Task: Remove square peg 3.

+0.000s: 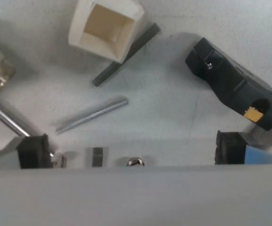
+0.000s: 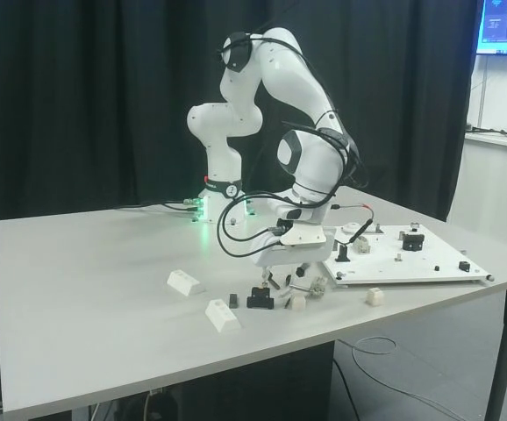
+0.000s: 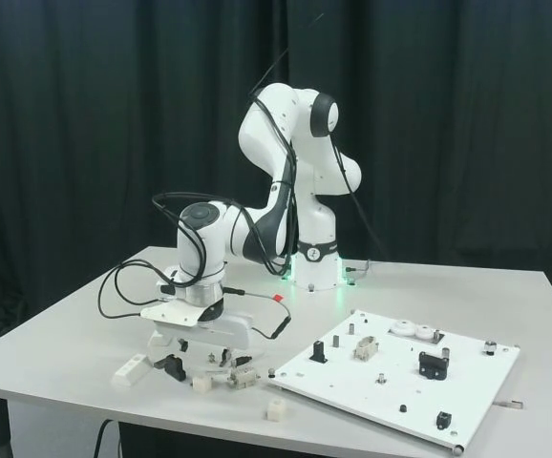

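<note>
Now the gripper (image 1: 131, 150) is hanging spread open, empty, low over the grey table (image 1: 173, 117), a grey square peg (image 1: 125, 55) lying toward twelve o'clock.

The dark grey, square-sectioned metal peg (image 1: 126, 54) lies flat on the grey desk (image 1: 173, 117), off the board. It is long, thin and straight. It runs just beside a white hollow square block (image 1: 105, 28), whose corner hides part of its length.
</note>
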You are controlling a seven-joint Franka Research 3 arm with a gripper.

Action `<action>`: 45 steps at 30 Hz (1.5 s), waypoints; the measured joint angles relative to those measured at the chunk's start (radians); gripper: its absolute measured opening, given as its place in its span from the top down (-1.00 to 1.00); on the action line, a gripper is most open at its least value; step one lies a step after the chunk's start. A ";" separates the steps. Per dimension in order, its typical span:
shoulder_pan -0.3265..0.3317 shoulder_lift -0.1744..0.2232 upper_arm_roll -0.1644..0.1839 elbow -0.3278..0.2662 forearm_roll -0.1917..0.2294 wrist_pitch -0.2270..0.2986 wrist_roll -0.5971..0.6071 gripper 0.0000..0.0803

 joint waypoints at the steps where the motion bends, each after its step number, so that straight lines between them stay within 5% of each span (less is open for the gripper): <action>1: 0.000 0.000 0.000 0.000 0.000 0.000 0.000 -0.94; 23: 0.000 -0.012 0.000 0.000 0.000 -0.001 0.000 -0.99; 45: 0.001 -0.072 0.001 -0.002 0.028 -0.050 0.000 -0.99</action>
